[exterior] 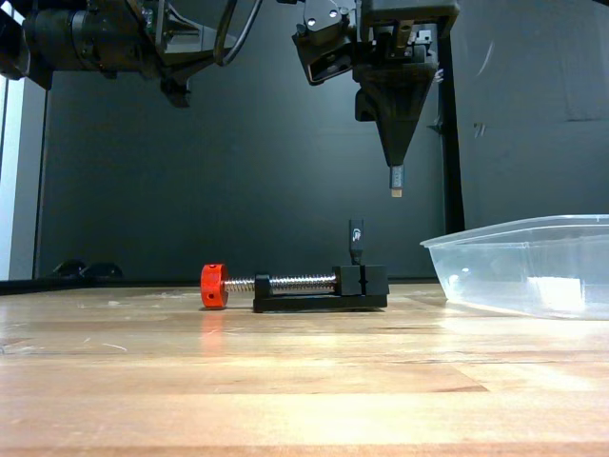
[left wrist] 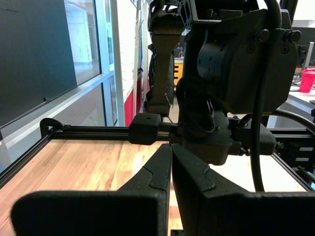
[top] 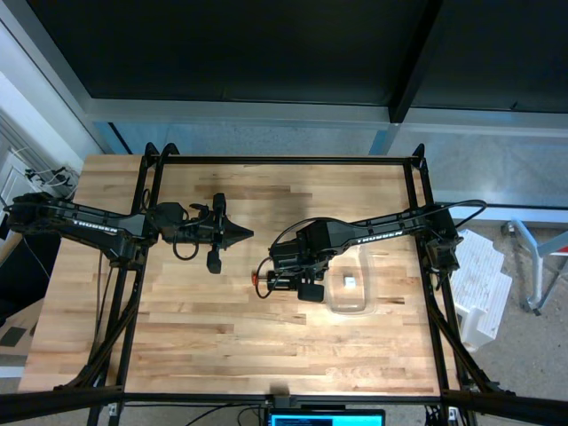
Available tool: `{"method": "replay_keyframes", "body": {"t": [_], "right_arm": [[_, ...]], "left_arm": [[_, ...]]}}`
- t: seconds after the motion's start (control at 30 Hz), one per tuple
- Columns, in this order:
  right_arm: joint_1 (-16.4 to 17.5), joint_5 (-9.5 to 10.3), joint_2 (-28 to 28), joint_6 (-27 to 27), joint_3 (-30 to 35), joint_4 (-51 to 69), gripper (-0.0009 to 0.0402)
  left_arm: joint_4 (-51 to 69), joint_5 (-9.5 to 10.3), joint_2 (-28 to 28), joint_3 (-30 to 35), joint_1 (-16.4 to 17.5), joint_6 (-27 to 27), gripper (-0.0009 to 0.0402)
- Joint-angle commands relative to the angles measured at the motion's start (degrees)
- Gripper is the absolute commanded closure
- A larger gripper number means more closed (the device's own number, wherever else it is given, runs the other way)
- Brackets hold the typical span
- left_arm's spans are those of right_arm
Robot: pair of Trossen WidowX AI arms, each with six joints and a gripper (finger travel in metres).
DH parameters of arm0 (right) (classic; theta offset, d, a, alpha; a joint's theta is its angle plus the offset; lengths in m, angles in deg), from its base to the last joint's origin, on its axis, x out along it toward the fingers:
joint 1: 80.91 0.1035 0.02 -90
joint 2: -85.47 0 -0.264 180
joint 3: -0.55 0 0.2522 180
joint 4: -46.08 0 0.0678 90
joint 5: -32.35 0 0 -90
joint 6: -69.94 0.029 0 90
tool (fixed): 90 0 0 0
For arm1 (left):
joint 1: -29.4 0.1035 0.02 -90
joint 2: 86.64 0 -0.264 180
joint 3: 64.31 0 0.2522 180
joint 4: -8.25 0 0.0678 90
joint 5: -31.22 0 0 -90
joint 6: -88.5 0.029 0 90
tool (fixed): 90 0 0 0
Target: Pick the USB-C connector and install on taskboard
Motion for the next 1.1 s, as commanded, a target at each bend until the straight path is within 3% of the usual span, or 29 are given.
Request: {"method": "replay_keyframes", "body": {"t": [0.03,0.63,1.1], "right_arm": [[0.02,-0.04,0.79,-0.74,1.77,1.29,0.0393],[0.02,-0.57,9.14,-3.21,14.03,5.03,0.0393],[0.04,-1.16,9.94,-3.19,13.68,3.80,0.0393]], "left_arm": [[0.00,0.00,0.00,0.00,0.00,0.00,0.0393],[0.00,0.00,0.00,0.00,0.02,0.00,0.0393],[0.00,0.00,0.00,0.00,0.00,0.00,0.0393]]}}
